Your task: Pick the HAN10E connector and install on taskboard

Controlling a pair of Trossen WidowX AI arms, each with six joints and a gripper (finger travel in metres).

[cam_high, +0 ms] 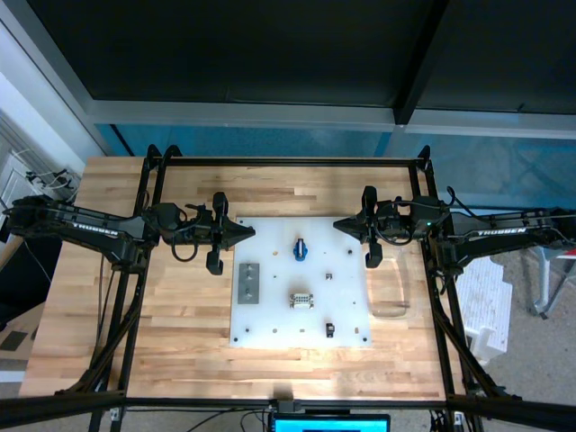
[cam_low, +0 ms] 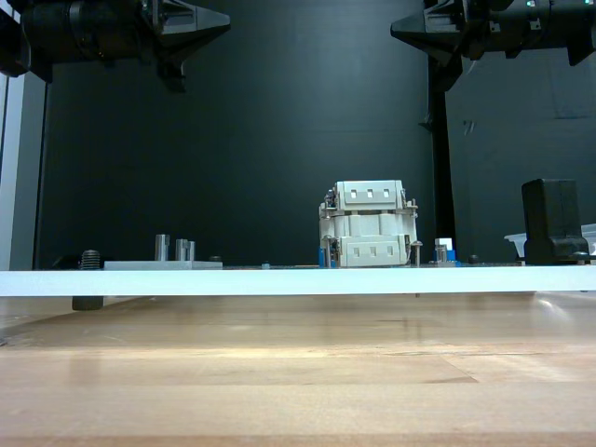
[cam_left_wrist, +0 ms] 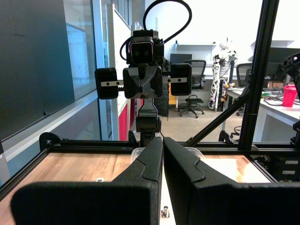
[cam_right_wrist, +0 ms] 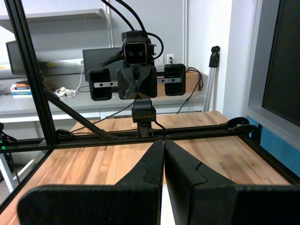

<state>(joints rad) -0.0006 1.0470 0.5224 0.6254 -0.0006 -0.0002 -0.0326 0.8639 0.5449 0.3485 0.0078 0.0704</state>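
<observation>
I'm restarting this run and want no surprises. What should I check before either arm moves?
1. Left gripper empty, fingers shut, near the taskboard's far left corner: ok.
2. Right gripper empty, fingers shut, near the far right corner: ok.
3. Both grippers well above the board in the low view: ok.
4. HAN10E connector in sight, upright on the board, nothing on top of it: ok.
5. Connector fully seated on the board: cannot tell.
</observation>
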